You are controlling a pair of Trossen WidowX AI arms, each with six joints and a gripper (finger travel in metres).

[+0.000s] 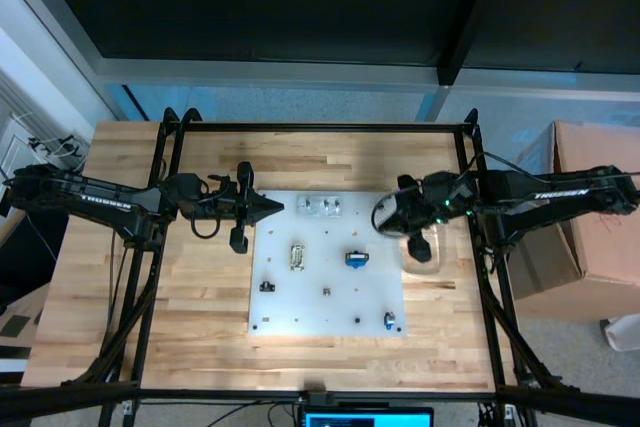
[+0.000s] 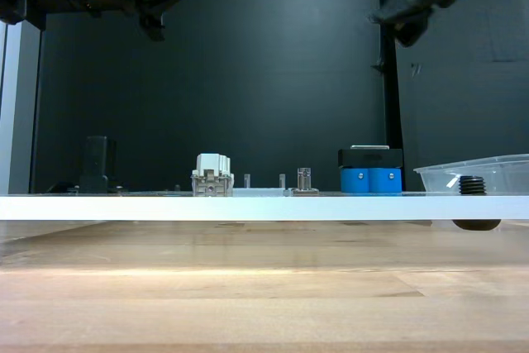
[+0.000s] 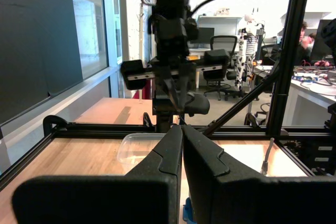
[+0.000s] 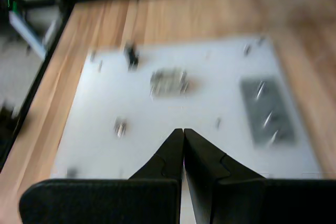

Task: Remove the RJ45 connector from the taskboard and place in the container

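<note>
I can't place the RJ45 connector for certain. A small black ribbed piece (image 2: 473, 185) lies in the container (image 2: 504, 173) just off the taskboard's (image 1: 300, 297) right edge, but I can't tell if that's it. The right gripper (image 1: 420, 247) hangs high over the container, angled downward, fingers pressed together on nothing. The left gripper (image 1: 272, 207) reaches level over the taskboard's far left corner, likewise closed and empty.

TROSSEN in white capitals on the left arm (image 1: 100, 202), on the stretch left of the white board (image 1: 320, 307). Same word TROSSEN on the right arm (image 1: 556, 194), right of the board. Nothing else readable.
</note>
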